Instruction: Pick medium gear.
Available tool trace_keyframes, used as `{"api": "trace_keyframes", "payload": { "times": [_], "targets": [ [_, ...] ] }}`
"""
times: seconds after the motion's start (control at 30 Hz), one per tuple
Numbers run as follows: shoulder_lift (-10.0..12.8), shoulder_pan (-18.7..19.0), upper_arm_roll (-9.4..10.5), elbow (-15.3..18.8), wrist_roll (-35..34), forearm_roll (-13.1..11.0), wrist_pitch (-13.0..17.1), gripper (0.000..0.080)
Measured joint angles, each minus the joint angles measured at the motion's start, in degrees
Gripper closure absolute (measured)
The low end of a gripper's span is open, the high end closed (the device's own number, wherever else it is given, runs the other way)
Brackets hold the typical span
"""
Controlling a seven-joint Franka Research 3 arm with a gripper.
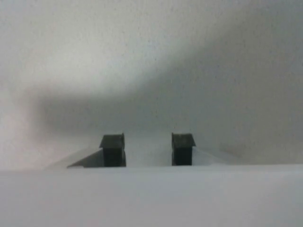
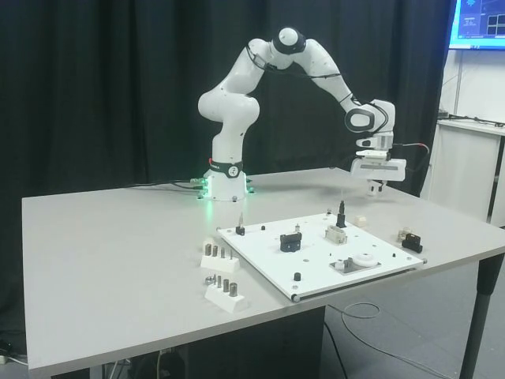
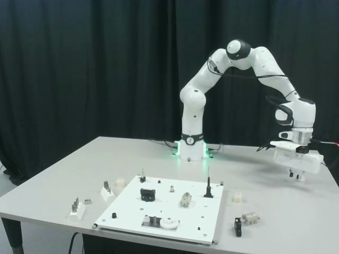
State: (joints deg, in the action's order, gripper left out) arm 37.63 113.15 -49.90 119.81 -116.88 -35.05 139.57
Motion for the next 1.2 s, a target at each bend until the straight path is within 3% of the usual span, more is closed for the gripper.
{"api": "trace_keyframes", "payload": {
  "times": [1.2],
  "targets": [
    [-2.8,0.0,-3.28,0.0,2.4,1.8,-2.8,0.0588]
  ]
}}
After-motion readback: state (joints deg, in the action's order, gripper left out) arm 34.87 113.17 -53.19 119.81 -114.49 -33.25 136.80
